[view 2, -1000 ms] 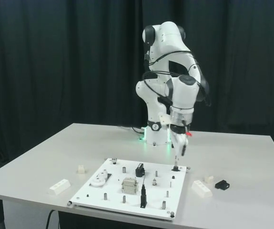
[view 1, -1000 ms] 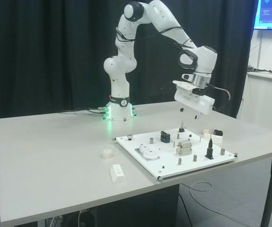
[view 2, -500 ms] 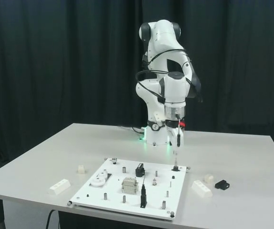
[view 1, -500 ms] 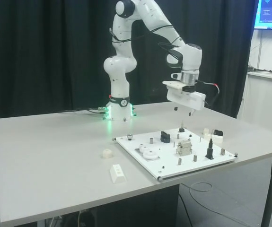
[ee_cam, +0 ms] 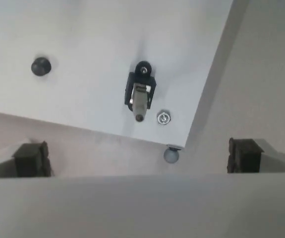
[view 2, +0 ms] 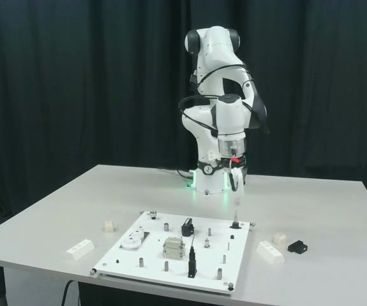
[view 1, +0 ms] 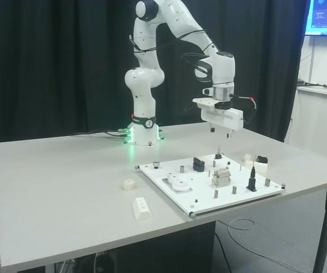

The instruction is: Remove Ethernet.

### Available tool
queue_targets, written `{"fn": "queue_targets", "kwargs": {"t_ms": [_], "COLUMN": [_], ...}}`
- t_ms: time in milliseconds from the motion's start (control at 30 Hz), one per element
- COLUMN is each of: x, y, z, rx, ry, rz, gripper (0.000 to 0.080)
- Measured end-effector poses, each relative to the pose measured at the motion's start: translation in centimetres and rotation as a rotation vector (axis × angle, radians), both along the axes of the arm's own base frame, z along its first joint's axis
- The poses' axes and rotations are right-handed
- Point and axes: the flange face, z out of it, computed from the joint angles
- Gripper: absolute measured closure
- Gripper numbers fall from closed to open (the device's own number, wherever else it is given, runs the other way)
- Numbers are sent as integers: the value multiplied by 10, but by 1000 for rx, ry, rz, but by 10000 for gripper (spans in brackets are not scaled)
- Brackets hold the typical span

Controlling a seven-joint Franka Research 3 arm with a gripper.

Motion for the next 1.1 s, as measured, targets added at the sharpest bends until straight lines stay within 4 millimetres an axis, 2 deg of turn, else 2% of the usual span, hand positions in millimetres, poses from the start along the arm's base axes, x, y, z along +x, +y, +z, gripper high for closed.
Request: {"fn": "queue_targets", "kwargs": {"t_ms": [500, 1100], "x": [15, 9], "y": [-19, -10], "z": [-20, -37], "rx": [48, 46], "ry": [-28, 3], "rz": [-142, -141], "gripper": [3, 3]}}
